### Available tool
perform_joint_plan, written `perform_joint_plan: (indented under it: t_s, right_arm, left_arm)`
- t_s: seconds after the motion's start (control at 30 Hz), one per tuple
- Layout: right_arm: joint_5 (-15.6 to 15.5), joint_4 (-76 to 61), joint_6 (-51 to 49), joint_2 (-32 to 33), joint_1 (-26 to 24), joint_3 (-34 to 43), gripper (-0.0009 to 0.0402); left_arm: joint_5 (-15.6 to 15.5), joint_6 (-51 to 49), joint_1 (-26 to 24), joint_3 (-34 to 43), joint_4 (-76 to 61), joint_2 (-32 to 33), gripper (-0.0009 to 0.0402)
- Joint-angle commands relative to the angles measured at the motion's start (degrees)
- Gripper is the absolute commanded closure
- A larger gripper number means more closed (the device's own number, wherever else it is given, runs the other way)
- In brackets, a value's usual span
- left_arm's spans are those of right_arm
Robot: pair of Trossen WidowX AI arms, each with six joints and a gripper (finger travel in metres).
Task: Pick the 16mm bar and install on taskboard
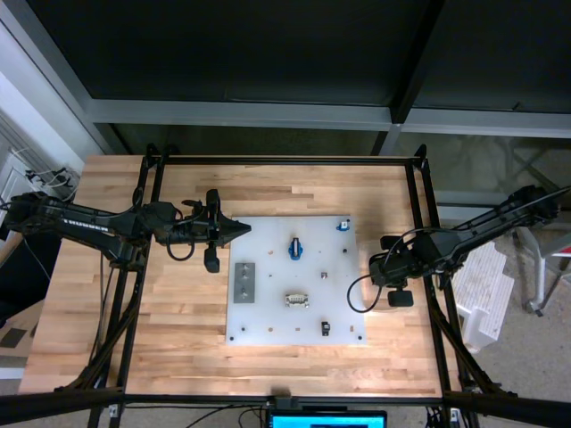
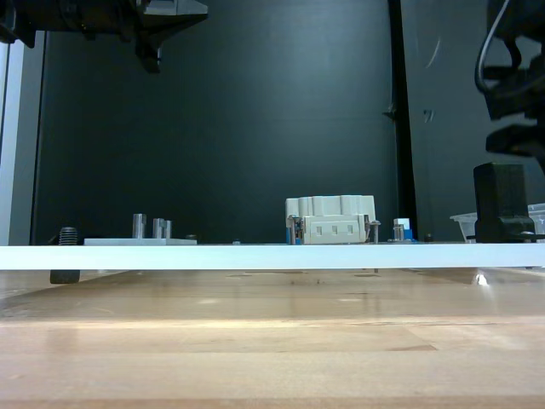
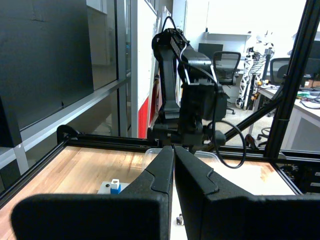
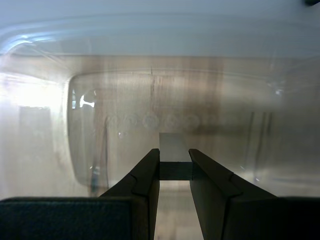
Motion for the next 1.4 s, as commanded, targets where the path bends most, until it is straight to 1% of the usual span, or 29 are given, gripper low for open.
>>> perform_joint_plan:
  t_s: [0.03, 0.17, 0.3, 0.6, 0.7, 0.9, 1.07, 1.4]
  right_arm:
    - [0.04, -3.13, 0.04, -0.31, 0.02, 3.37, 0.0371]
    - [0.17, -5.46, 0.07, -0.35, 0.02, 7.19, 0.0370]
    - [0.15, -5.46, 0.04, -0.35, 0.04, 9.03, 0.0370]
    - [0.13, -7.26, 0.33, -0.35, 0.04, 9.38, 0.0371]
    - [0.11, -7.23, 2.73, -0.02, 0.09, 9.53, 0.0371]
    - [0.09, -6.93, 5.97, 3.76, 1.33, 11.87, 0.0371]
    - [0.13, -6.69, 7.08, 8.57, 2.69, 15.43, 0.0371]
    - [0.15, -5.60, 11.52, 17.25, 7.21, 21.64, 0.0371]
  left_arm:
    - [0.00, 0.02, 0.02, 0.02, 0.02, 0.02, 0.0392]
    - [0.00, 0.02, 0.02, 0.02, 0.00, 0.02, 0.0393]
    - [0.00, 0.02, 0.00, 0.02, 0.02, 0.02, 0.0393]
    - [0.00, 0.02, 0.02, 0.02, 0.02, 0.02, 0.0392]
    - [0.00, 0.02, 0.02, 0.02, 0.02, 0.02, 0.0392]
    - [0.00, 0.02, 0.02, 0.02, 0.00, 0.02, 0.0392]
    - [0.00, 0.02, 0.00, 0.02, 0.00, 0.02, 0.0392]
    - [0.00, 0.02, 0.00, 0.02, 0.02, 0.02, 0.0393]
